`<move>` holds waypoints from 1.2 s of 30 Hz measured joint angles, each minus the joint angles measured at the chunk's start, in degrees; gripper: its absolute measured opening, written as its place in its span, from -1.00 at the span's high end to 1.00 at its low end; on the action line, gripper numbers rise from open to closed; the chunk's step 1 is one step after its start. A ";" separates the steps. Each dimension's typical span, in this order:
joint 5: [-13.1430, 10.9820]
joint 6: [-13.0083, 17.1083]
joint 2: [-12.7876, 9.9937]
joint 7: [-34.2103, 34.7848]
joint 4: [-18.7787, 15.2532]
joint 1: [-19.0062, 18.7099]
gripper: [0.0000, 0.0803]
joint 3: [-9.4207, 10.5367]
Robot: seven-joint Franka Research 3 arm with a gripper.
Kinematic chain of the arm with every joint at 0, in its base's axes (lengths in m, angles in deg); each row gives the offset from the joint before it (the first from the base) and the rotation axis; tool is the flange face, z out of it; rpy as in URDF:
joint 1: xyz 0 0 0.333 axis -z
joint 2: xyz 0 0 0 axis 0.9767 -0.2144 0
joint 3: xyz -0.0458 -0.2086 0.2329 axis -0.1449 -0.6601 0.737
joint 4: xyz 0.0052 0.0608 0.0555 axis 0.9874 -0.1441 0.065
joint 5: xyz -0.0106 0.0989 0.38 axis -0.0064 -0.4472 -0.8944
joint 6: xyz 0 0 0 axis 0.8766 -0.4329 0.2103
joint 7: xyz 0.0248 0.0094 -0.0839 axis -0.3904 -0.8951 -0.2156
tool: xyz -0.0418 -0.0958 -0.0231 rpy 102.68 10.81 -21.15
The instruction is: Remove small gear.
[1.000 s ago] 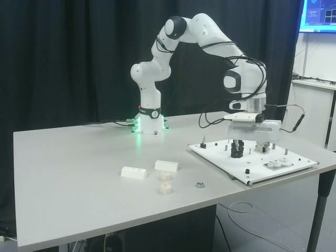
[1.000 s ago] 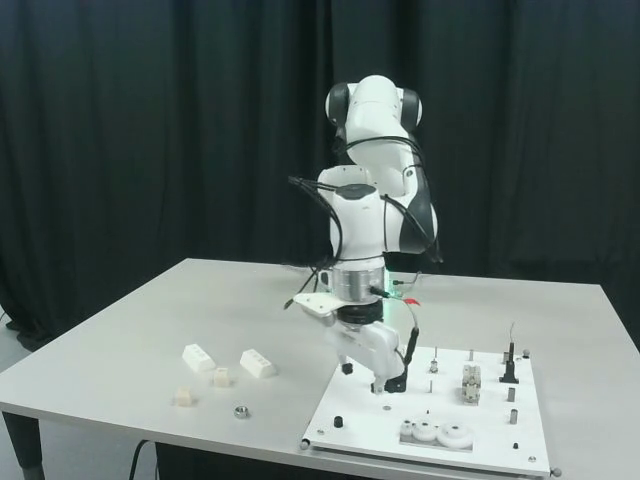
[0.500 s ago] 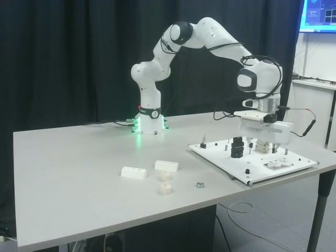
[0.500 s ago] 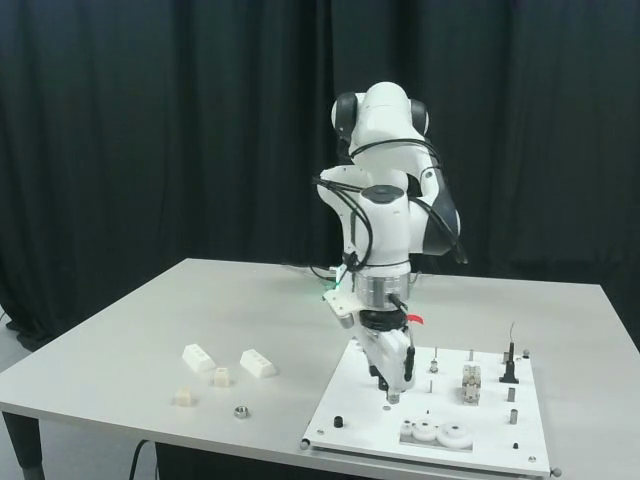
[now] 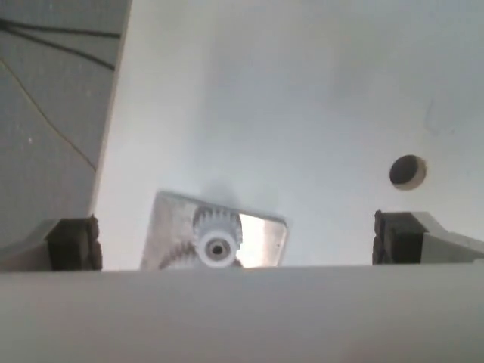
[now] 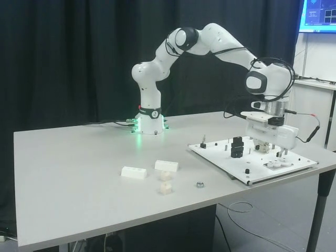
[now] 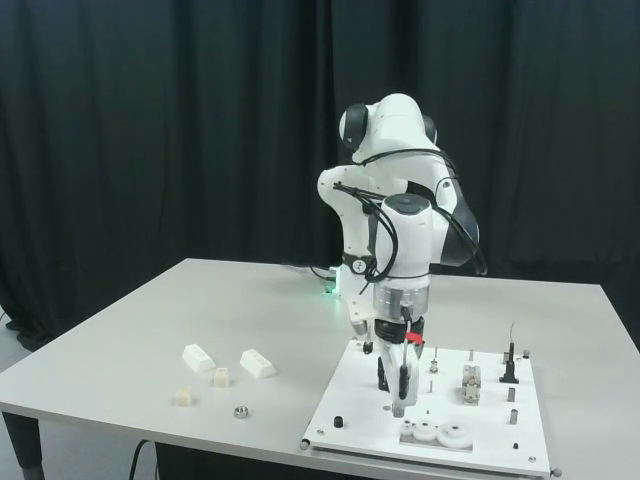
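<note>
Hand (image 5: 234, 240) spread wide, holding nothing — toothed small gear (image 5: 217, 236) between; smooth white board (image 5: 302, 98).

Even overhead room light; black curtain (image 7: 150, 130) stays dark; green glow at arm base (image 6: 148, 124); wrist view blurred near the lens

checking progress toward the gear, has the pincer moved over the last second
Yes. In the first room view the pincer has travelled along the white board, away from the black block, and now hangs open above the gears near the board's far end.
</note>
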 joint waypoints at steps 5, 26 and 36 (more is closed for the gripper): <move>-2.76 -0.79 -1.57 1.55 1.41 -1.24 -0.99 -2.35; -11.70 -2.09 -3.57 0.99 2.17 -4.30 -0.99 -7.32; -12.22 -2.11 -4.45 0.99 2.33 -5.36 -0.99 -7.77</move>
